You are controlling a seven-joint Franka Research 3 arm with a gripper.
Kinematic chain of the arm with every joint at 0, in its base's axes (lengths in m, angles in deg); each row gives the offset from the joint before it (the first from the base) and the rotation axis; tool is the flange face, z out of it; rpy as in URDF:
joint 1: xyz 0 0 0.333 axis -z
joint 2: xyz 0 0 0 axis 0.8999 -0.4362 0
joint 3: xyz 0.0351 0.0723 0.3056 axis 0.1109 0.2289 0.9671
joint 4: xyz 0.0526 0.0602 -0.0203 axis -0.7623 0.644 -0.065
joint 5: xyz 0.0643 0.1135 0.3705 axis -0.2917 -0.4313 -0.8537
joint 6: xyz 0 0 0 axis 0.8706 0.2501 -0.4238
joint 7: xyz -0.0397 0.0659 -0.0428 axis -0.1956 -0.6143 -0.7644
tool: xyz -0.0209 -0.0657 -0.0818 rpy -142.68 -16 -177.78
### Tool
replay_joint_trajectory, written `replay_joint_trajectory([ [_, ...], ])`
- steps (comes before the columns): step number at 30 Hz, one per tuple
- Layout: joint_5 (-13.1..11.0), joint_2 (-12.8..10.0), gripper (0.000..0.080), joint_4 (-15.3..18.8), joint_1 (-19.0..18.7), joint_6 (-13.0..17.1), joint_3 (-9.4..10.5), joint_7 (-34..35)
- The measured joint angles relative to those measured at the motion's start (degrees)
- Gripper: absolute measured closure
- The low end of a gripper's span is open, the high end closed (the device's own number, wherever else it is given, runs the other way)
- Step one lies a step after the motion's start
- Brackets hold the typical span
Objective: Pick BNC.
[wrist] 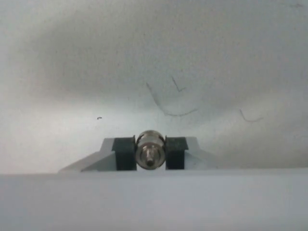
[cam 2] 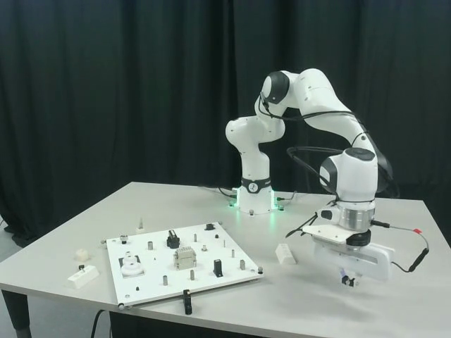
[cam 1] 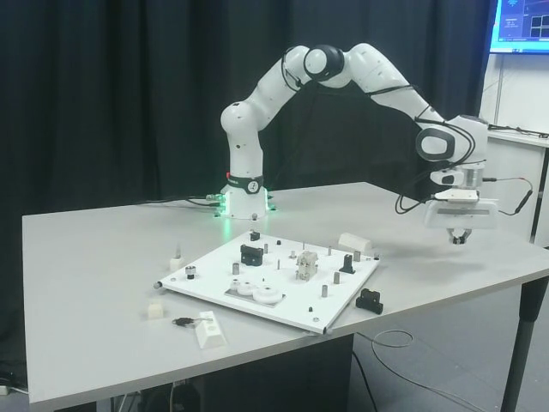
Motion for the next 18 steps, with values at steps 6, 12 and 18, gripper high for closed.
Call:
replay_joint_trajectory([
  [6, 0.0, 0.5, 0.0677, -0.7, -0.2, -1.3, -0.43, 0.0],
  [12, 0.0, 0.7, 0.0677, -1.0, -0.2, -2.0, -0.53, 0.0],
  [18, 0.1, 0.8, 0.0677, -1.1, -0.2, -2.0, -0.60, 0.0],
])
